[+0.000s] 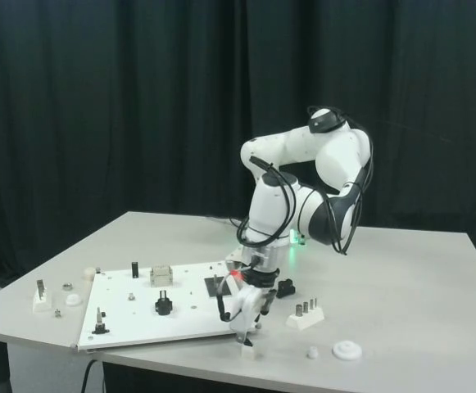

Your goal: Pick USB.

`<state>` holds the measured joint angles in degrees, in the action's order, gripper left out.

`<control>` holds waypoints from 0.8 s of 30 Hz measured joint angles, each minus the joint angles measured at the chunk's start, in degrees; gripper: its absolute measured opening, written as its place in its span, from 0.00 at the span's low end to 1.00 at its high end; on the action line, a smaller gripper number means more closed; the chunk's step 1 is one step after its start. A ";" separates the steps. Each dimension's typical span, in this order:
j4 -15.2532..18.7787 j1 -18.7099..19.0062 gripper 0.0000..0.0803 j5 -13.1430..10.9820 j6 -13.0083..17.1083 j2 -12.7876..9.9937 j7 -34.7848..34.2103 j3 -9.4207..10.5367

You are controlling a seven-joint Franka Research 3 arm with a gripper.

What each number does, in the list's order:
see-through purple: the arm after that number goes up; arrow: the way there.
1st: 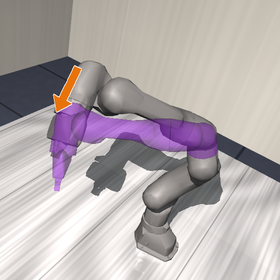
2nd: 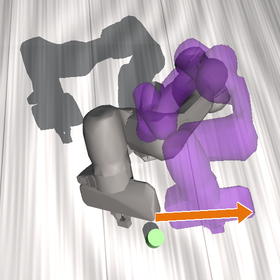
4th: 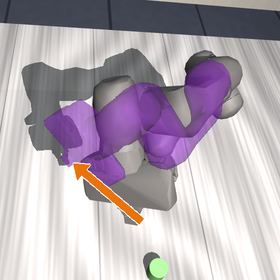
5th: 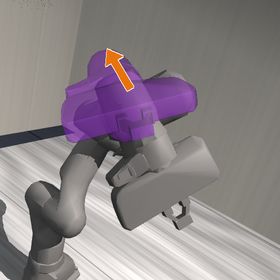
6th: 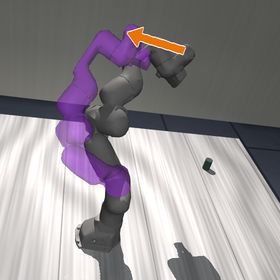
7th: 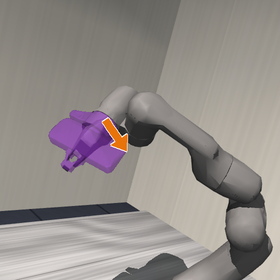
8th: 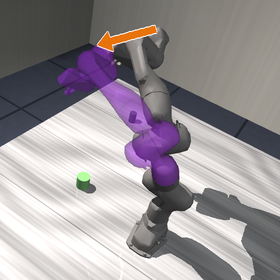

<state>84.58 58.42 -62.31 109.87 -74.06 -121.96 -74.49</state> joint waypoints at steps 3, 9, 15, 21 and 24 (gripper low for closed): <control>0.39 0.07 1.00 0.09 0.09 -0.11 0.00 0.07; 1.30 0.20 1.00 0.19 0.70 -0.46 0.00 0.18; 2.20 0.27 1.00 0.37 1.87 -0.49 0.02 0.70; 2.83 0.31 1.00 0.37 2.93 -0.48 0.07 1.19; 3.10 0.33 1.00 0.37 3.38 -0.49 0.07 1.45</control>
<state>87.68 58.75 -61.94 113.25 -74.55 -121.89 -73.04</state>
